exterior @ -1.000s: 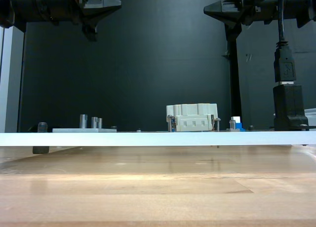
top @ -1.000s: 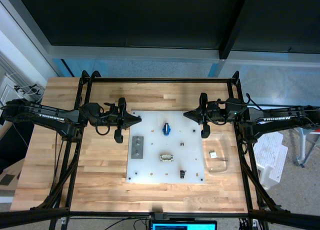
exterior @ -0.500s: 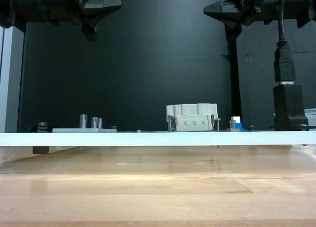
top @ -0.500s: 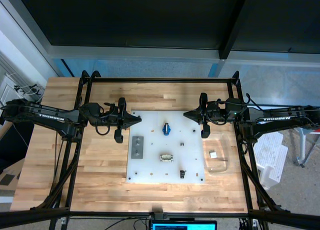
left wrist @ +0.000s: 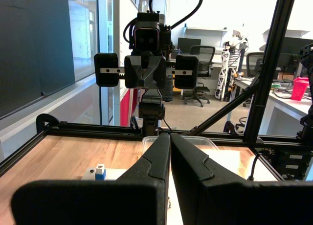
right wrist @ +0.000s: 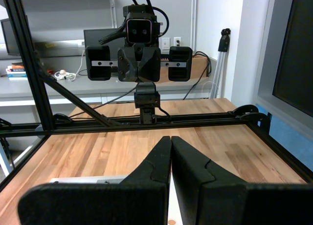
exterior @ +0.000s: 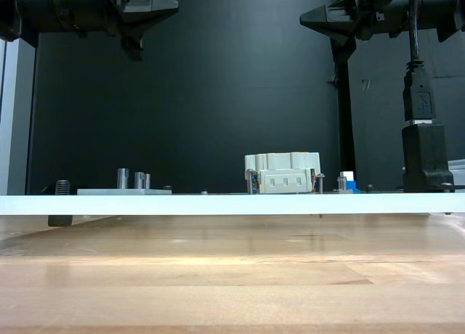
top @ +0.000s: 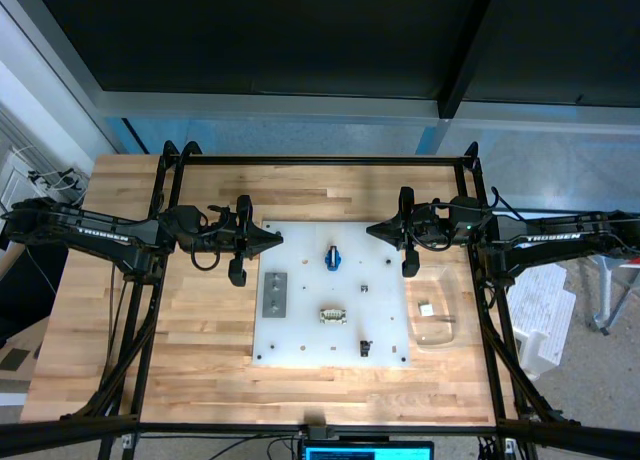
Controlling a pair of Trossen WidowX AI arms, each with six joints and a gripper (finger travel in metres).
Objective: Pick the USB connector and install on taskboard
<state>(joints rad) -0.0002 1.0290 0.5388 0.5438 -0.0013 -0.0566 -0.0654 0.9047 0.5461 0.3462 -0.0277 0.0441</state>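
Observation:
The taskboard (top: 300, 330) is a white square plate in the middle of the table. It carries a grey block (top: 273, 292), a small blue part (top: 333, 258) and a silvery multi-pin connector (top: 333, 316). The USB connector (top: 366, 348), a tiny black piece, stands on the board near its front right corner; the low view shows the USB connector (exterior: 427, 160) at the right. My left gripper (top: 278, 239) hovers shut over the board's back left corner, holding nothing. My right gripper (top: 370, 230) hovers shut over the back right corner, also holding nothing. Both point inward, facing each other.
A clear plastic tray (top: 445, 332) lies just right of the board with a tiny white square piece (top: 426, 308) in it. A black metal frame (top: 320, 161) runs around the table. Bare wood (top: 200, 330) lies left of the board and in front of it.

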